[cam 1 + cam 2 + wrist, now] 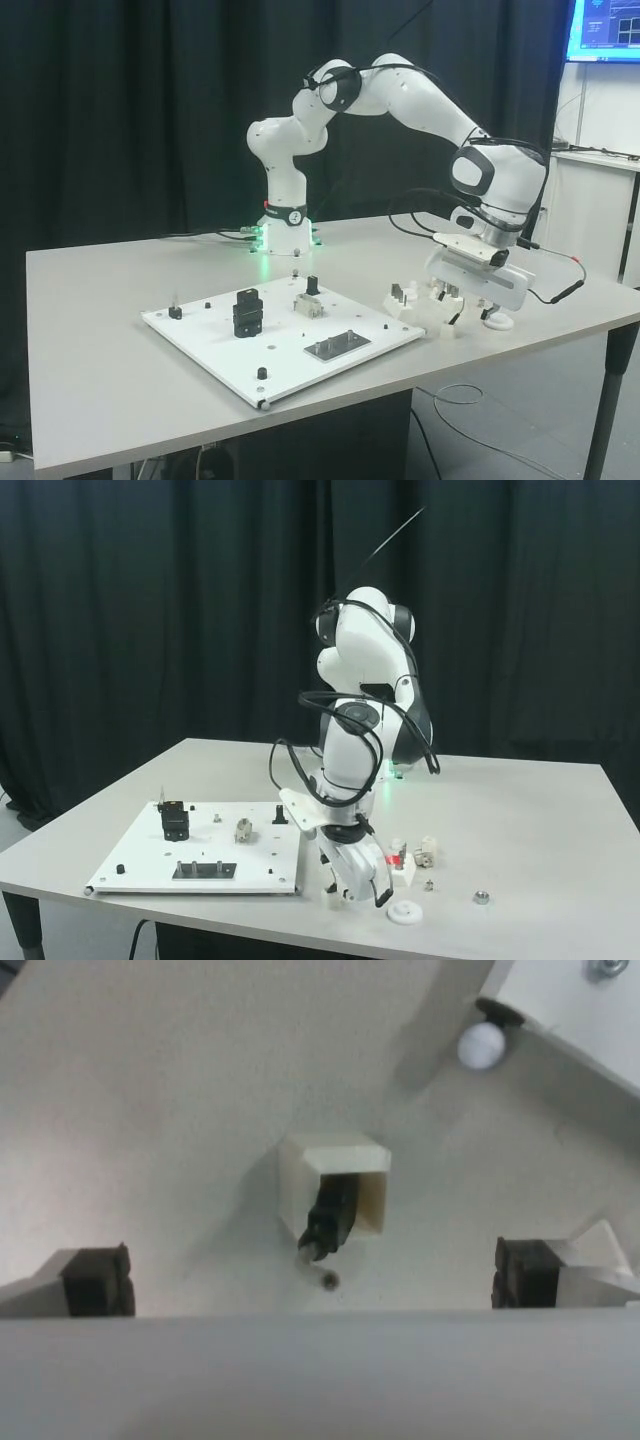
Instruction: Pick USB.
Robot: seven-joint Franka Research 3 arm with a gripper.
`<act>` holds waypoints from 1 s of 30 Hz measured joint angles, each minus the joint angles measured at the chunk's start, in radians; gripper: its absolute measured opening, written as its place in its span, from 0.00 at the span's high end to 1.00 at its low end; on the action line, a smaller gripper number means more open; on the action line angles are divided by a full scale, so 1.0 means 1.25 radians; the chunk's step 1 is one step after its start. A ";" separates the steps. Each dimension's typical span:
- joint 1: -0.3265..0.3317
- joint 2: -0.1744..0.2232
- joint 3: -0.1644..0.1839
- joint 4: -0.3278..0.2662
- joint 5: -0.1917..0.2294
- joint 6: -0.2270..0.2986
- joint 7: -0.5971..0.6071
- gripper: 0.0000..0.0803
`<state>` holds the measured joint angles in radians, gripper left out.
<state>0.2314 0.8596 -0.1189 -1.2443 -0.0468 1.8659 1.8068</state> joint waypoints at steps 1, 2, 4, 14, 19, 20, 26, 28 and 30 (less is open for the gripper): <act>0.000 0.000 0.000 0.000 0.000 -0.001 0.001 0.00; 0.000 0.000 0.000 0.000 0.000 -0.002 0.003 0.00; 0.000 0.000 0.000 0.000 -0.001 -0.004 0.005 0.00; -0.001 0.000 -0.006 0.004 -0.005 -0.005 0.010 0.00; -0.004 0.000 -0.007 0.004 -0.005 -0.006 0.010 0.00; -0.004 0.000 -0.007 0.004 -0.005 -0.006 0.010 0.00; -0.008 0.002 -0.007 0.004 -0.005 -0.006 0.010 0.00; -0.009 0.003 -0.007 0.004 -0.005 -0.006 0.010 0.00; -0.010 0.004 -0.007 0.004 -0.005 -0.006 0.010 0.00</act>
